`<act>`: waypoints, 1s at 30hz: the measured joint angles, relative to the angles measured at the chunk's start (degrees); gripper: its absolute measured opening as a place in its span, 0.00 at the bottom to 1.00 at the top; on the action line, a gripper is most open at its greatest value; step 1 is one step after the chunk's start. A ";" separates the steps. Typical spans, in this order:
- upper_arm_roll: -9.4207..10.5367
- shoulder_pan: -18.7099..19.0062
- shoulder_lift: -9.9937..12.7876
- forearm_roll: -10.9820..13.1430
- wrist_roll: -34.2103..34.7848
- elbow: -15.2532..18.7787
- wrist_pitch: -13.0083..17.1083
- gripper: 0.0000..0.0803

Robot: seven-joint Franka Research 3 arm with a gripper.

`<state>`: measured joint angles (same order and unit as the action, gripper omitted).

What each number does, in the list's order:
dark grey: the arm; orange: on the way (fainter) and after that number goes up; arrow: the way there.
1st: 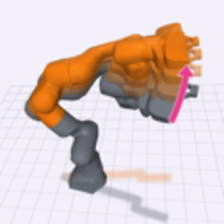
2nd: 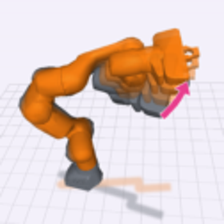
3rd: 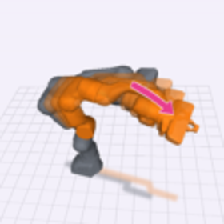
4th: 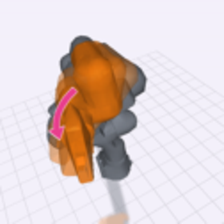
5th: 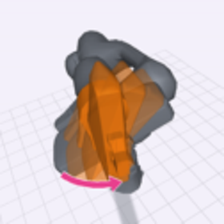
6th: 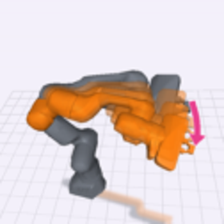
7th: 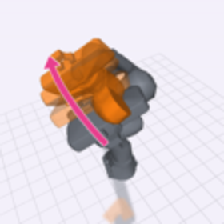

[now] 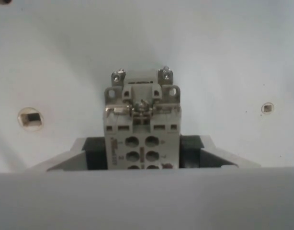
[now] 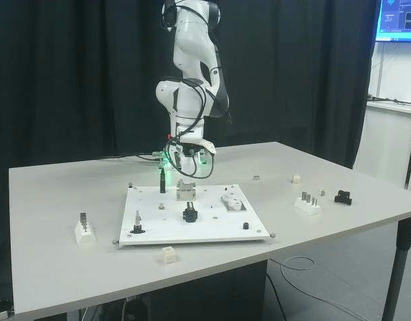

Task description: Insert waterproof.

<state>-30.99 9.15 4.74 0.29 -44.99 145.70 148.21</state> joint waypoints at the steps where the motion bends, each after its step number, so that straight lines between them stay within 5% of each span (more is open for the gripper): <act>1: 0.00 0.00 0.00 -0.02 0.02 0.00 0.00 0.39; 27: 0.00 0.05 0.17 -0.15 0.00 -0.01 -0.40 0.39; 28: 0.00 0.08 0.20 -0.15 0.00 -0.01 -0.43 0.65; 30: 0.00 0.14 0.21 -0.15 0.00 -0.01 -0.49 0.65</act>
<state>-30.99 9.29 4.96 0.14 -44.99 145.69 147.73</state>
